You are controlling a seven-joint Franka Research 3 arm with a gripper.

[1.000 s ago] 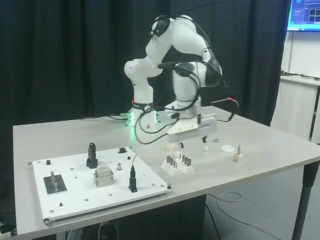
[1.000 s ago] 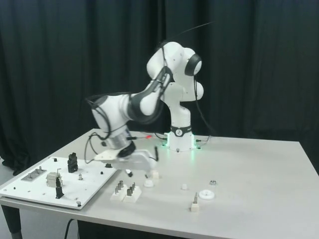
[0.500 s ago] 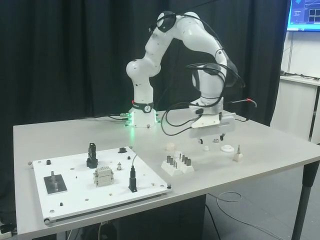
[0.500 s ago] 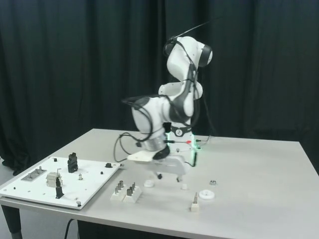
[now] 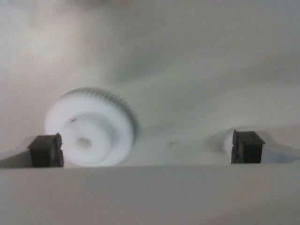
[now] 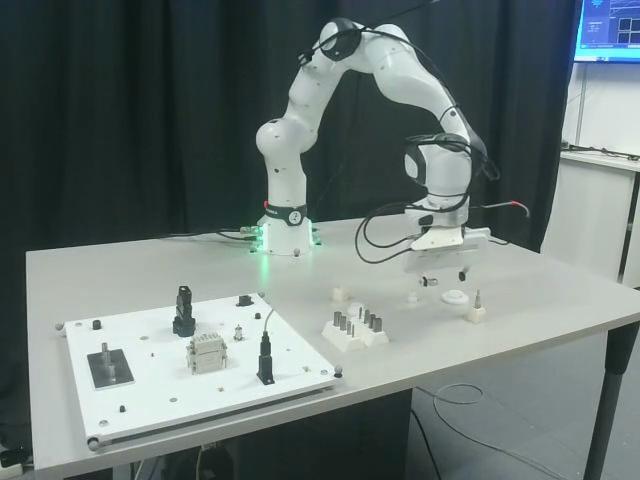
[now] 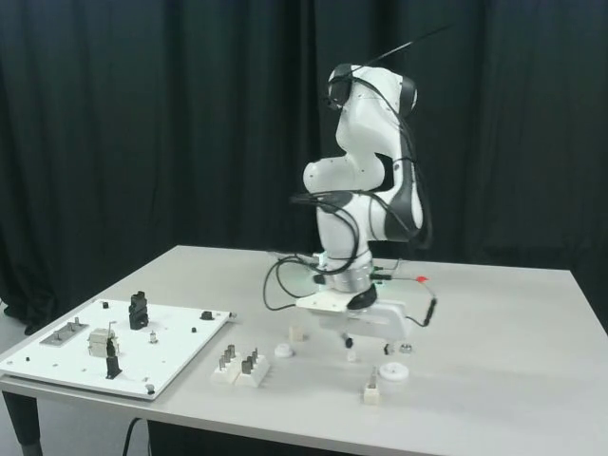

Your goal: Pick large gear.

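The large gear (image 5: 89, 133) is a white toothed disc with a raised hub, lying flat on the grey table (image 5: 197, 70). In the wrist view it sits close to one black fingertip (image 5: 46, 151), while the other fingertip (image 5: 247, 146) stands far off. My gripper (image 5: 146, 149) is open, low over the table, and holds nothing. From the first room view the gripper (image 6: 440, 275) hangs just above and beside the gear (image 6: 455, 296). The second room view shows the gear (image 7: 394, 371) in front of the gripper (image 7: 366, 340).
A small white block with an upright pin (image 6: 476, 313) stands next to the gear. A white holder with several pegs (image 6: 354, 330) and a small white part (image 6: 340, 294) lie nearer the middle. A white assembly board (image 6: 300, 365) covers the table's other end.
The arm has swung across the table, from above the peg holder over to the large gear, and has come down lower. The gripper holds nothing throughout.
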